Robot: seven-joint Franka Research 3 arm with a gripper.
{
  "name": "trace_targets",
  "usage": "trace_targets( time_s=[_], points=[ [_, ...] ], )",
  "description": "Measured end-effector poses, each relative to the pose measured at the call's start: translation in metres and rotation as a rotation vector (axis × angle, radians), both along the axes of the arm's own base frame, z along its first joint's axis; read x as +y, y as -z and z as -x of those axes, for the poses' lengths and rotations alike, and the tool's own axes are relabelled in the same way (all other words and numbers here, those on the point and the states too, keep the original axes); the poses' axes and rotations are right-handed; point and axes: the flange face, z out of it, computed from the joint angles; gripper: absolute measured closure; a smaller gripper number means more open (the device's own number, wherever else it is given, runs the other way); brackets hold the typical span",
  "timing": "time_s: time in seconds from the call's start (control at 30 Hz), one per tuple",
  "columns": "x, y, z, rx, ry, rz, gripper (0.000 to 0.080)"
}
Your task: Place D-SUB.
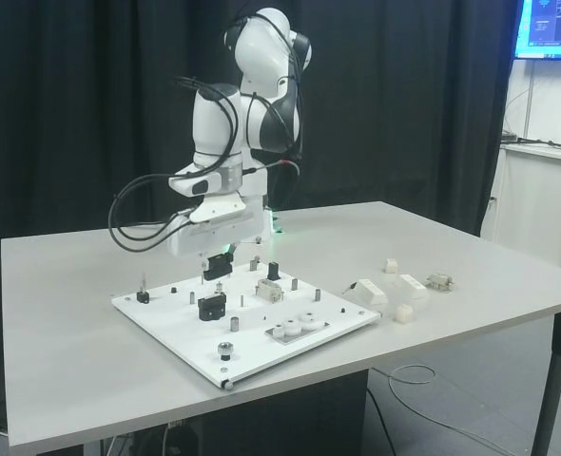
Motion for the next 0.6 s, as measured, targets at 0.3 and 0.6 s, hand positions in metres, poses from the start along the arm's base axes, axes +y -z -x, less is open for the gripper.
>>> trace_targets(
  time_s=[0.3, 0.6],
  points=[
    [0.0008, -0.0073, 0.0002, -0.003, 0.011, 0.006, 0.0419],
    [0.0022, -0.0085, -0.0007, -0.003, 0.013, 0.010, 0.0419]
  ],
)
